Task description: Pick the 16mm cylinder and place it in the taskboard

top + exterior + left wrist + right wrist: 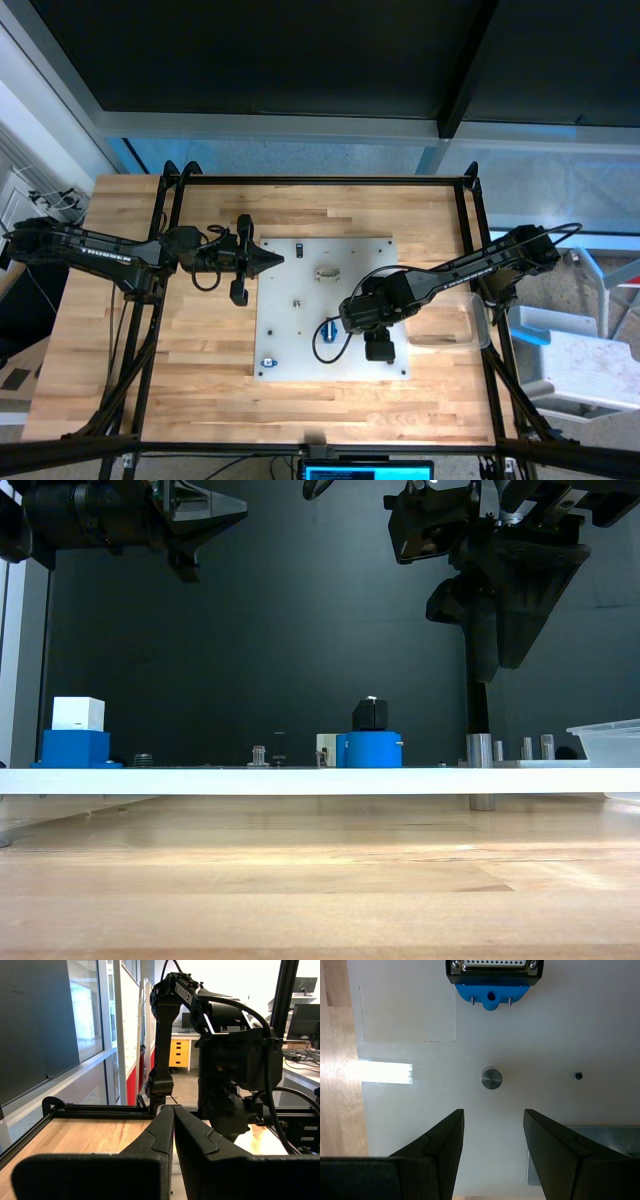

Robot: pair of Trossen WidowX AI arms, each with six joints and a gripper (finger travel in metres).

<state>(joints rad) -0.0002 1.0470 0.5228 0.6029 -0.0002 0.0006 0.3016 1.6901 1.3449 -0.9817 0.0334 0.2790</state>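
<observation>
The 16mm cylinder [491,1079] is a small grey round peg standing upright in the white taskboard [410,1005]. In the low view the cylinder [480,752] rises from the taskboard [250,779] and its lower end shows under the plate. My right gripper [493,1112] hangs open just above the peg, holding nothing and not touching it; from table height the right gripper [478,720] is straight over the peg. In the high view the right gripper [378,345] covers the peg on the taskboard [300,340]. My left gripper [272,258] is shut and empty, raised at the board's left edge.
A blue connector [492,990] with a black cable lies beyond the peg, also seen as the blue connector [328,330]. A clear plastic tray [455,325] sits right of the board. A blue block with a white cube [75,735] and two more small pegs [537,747] stand on the plate.
</observation>
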